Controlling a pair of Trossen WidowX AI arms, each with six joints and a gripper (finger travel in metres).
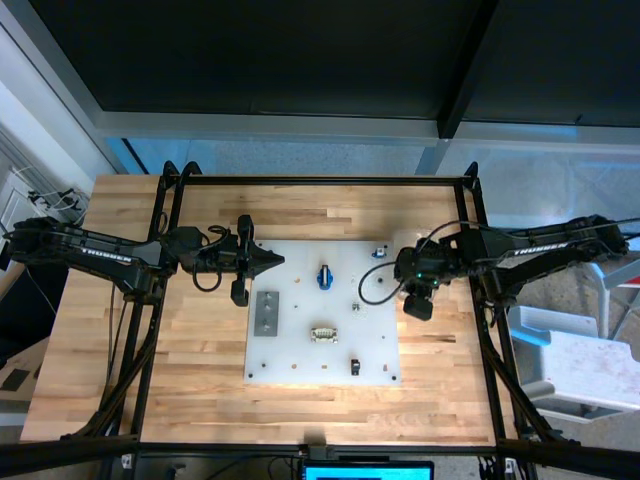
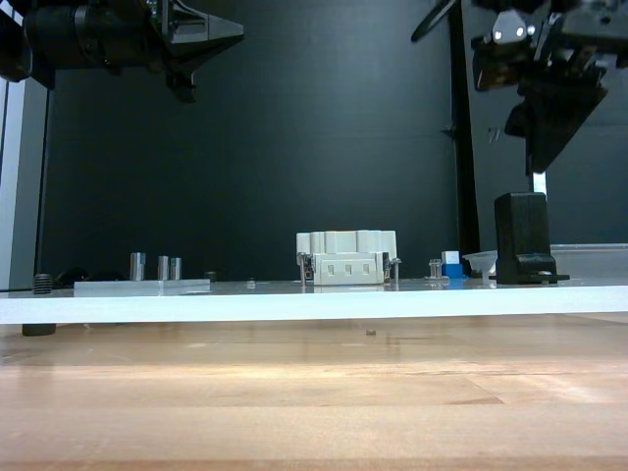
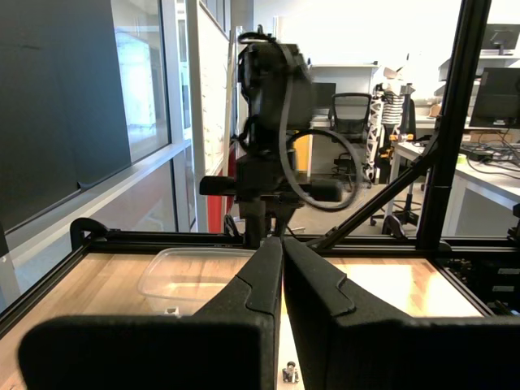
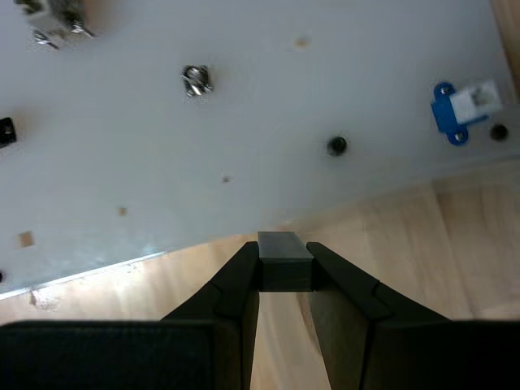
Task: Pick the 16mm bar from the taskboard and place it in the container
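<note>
Right gripper (image 4: 283, 249) has the bar (image 4: 285, 273); left gripper (image 1: 272, 260) is idle.

From my right wrist camera I see the fingers pinched tight on the bar's dark grey end, held in the air over bare wood just beside the board (image 1: 300, 350) edge. In my high view that gripper hangs at the board's right side. The container (image 3: 175, 276) sits on the table under the right arm, and my low view puts it behind the board's right end. My left gripper hovers above the board's far left part, its fingers pressed together on nothing.
</note>
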